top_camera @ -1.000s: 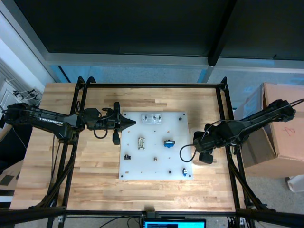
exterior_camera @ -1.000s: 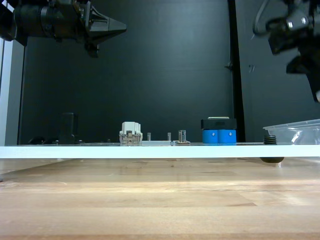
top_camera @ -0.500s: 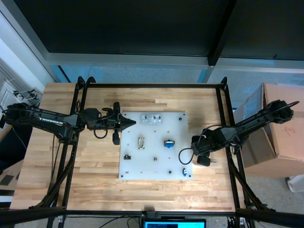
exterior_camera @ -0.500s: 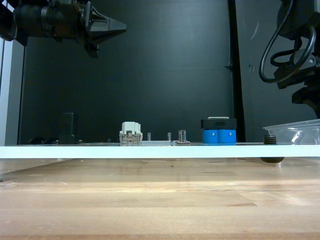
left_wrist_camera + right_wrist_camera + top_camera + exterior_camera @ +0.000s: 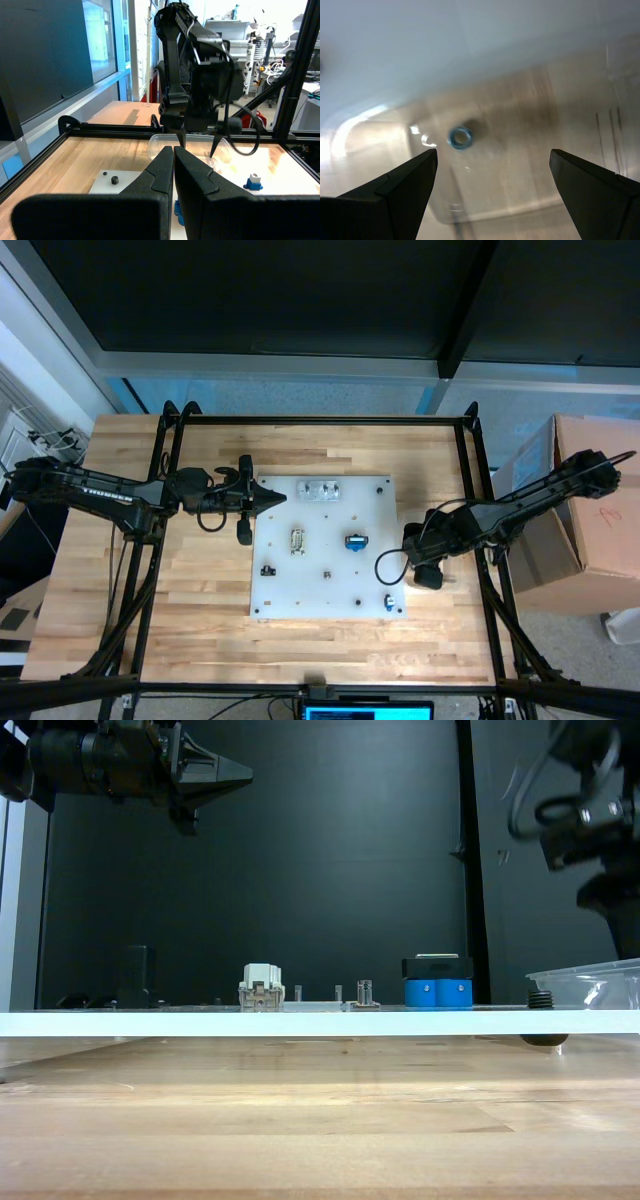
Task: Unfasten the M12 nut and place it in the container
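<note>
The task looks done: the nut (image 5: 459, 137) lies free in the container (image 5: 600, 982) under the released right gripper (image 5: 492, 152), while the clenched left gripper (image 5: 173, 148) hangs well away.

We log colours: board (image 5: 300, 590) white | counter (image 5: 200, 640) pale wood, streaked grain | left fingers (image 5: 160, 172) black | right fingers (image 5: 405, 180) black | nut (image 5: 459, 137) silvery with a blue tint | container (image 5: 600, 982) clear | stud (image 5: 541, 999) black, ribbed | block (image 5: 437, 992) blue with black top | box (image 5: 590, 520) brown cardboard | frame (image 5: 320, 421) black
</note>
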Motion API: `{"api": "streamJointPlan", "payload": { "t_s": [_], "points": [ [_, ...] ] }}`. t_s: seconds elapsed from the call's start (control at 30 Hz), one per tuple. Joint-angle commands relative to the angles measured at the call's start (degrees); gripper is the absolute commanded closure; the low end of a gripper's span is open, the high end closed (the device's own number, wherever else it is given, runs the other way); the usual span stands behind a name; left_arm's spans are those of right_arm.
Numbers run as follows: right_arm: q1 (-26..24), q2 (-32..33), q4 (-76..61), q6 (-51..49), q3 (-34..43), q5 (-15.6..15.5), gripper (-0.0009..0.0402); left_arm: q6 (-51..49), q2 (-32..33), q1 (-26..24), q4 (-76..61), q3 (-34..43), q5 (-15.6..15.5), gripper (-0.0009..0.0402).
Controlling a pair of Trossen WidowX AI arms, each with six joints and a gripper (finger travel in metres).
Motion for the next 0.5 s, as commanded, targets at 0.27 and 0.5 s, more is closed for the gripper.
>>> {"api": "streamJointPlan", "payload": {
  "t_s": [0.27,0.5],
  "points": [
    [-3.5,-3.2,5.3,-9.2,10.2,6.1,0.0158,0.0,0.0,0.0,0.0,0.0,0.0,0.0393],
    [-5.9,-4.5,22.2,-18.5,10.1,6.1,0.0283,0.0,0.0,0.0,0.0,0.0,0.0,0.0393]
  ]
}}
